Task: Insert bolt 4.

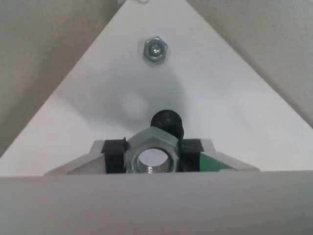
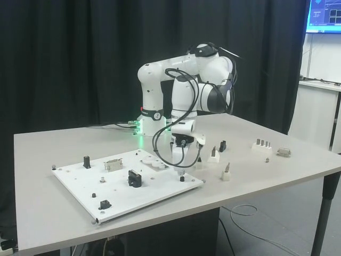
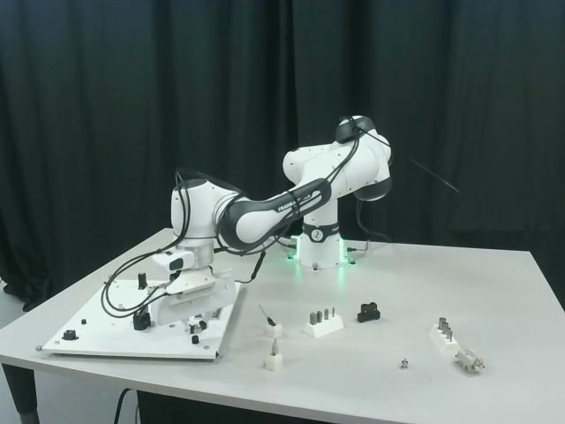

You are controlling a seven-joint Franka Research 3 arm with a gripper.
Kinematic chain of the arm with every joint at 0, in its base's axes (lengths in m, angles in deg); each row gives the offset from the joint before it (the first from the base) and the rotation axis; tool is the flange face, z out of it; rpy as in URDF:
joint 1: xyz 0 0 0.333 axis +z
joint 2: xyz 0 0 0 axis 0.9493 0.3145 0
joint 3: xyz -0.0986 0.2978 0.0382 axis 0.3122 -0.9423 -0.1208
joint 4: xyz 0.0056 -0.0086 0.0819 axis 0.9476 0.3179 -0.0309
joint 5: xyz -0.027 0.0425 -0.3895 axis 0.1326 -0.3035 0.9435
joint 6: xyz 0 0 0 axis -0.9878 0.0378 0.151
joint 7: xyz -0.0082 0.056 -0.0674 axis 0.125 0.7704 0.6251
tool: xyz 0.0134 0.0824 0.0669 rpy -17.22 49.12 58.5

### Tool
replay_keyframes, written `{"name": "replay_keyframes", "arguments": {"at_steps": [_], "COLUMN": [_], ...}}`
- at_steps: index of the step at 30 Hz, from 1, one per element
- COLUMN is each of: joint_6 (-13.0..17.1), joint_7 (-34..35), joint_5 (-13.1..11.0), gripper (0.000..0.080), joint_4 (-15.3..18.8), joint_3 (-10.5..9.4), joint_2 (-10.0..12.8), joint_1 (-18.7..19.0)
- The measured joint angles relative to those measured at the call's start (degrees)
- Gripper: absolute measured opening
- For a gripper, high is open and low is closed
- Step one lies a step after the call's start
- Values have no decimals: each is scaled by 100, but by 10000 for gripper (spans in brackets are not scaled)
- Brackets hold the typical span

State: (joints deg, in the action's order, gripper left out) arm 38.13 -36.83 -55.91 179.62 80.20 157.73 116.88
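Note:
In the wrist view my gripper (image 1: 151,157) is shut on a grey hexagonal bolt head (image 1: 150,147) with a threaded bore, its black pads pressed against two opposite flats. Just past the bolt, a small round black socket (image 1: 166,120) sits on the white board (image 1: 98,98), partly hidden by the bolt. The first room view shows the gripper (image 2: 178,167) pointing straight down over the board's (image 2: 74,184) right corner, close to the black socket (image 2: 182,179). In the second room view the gripper (image 3: 196,327) hangs low over the board (image 3: 97,340).
A grey hex screw (image 1: 155,49) marks the board's corner. Black fixtures (image 2: 134,178) and a grey connector (image 2: 112,164) stand on the board. White holders with bolts (image 2: 261,145), small white stands (image 2: 226,174) and a black block (image 2: 222,145) lie on the grey table (image 2: 277,168) to the right.

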Motion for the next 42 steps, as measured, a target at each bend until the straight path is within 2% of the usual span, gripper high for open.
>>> {"name": "replay_keyframes", "arguments": {"at_steps": [23,42], "joint_6": [61,55], "joint_7": [0,0], "joint_5": [-49,-31], "gripper": [225,225], "joint_4": [-219,-231], "joint_3": [-137,-142], "joint_2": [11,14], "joint_1": [-198,-201]}}
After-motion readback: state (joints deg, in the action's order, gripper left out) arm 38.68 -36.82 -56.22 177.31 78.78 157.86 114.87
